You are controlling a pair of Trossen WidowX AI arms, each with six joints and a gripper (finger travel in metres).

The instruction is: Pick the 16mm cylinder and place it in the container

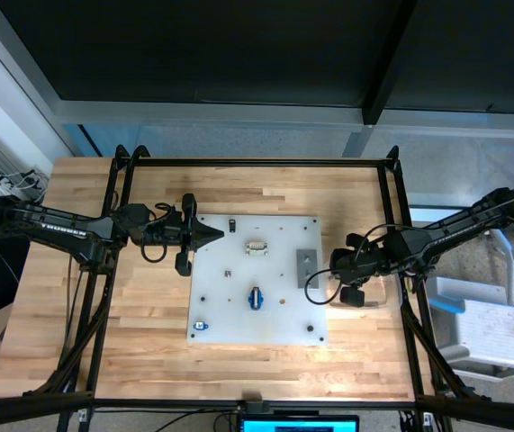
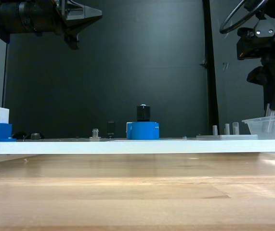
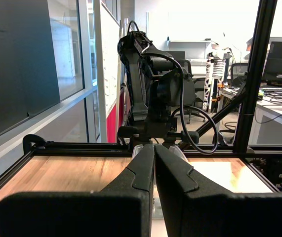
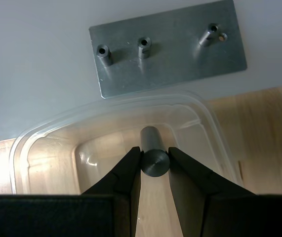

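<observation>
**Fingers (image 4: 129,170) gripping 16mm cylinder (image 4: 154,160) over container (image 4: 34,143)**

Held by the right gripper (image 4: 154,154), it should be lowered close to the container's floor before release. The left gripper (image 1: 213,232), fingers closed, is parked over the left edge of the white board (image 1: 238,310).

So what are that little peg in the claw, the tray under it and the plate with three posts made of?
The peg, pinched in the right gripper over the tray, looks like metal: dark grey, dull sheen. The tray seems clear plastic: glossy, see-through. The plate looks like brushed metal. The left gripper, shut, hangs over the left edge of the white board.
</observation>
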